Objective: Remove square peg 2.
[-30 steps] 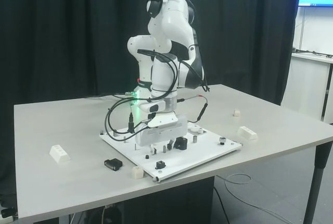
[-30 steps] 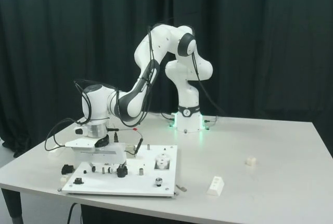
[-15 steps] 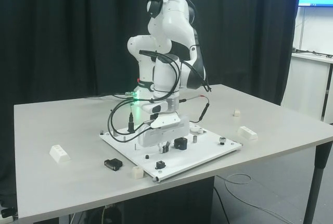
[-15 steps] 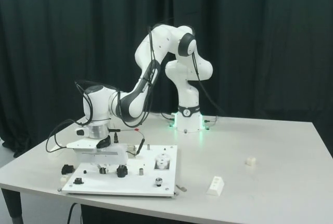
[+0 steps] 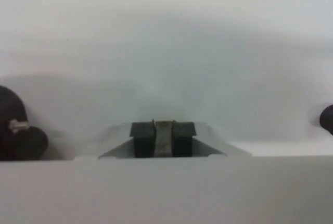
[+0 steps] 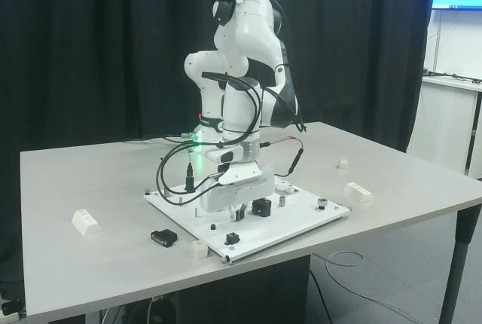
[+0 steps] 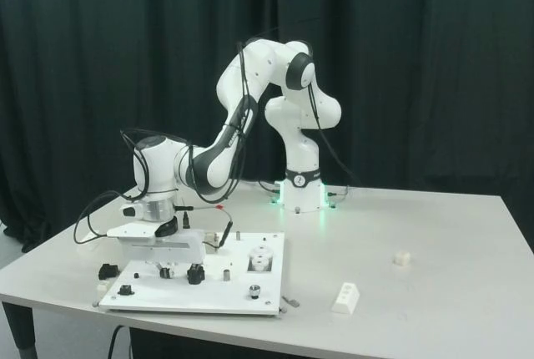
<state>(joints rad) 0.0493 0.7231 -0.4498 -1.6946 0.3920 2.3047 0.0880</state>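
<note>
Wrist view, peg (image 5: 164, 138) between fingers (image 5: 142, 139) (clamped)

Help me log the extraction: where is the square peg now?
The square peg sits clamped between the gripper fingers, just above the white board.

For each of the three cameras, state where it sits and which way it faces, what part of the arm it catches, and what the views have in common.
Wrist view: on the arm's wrist, looking down at the white board; the gripper is shut on a peg.
First room view: off one table corner, looking across the grey table at the whole arm.
Second room view: facing the table's long edge and the black curtain, with the arm from base to gripper.
Shared: both room views show the board, arm and loose white blocks; the wrist view shares only the board and gripper.
</note>
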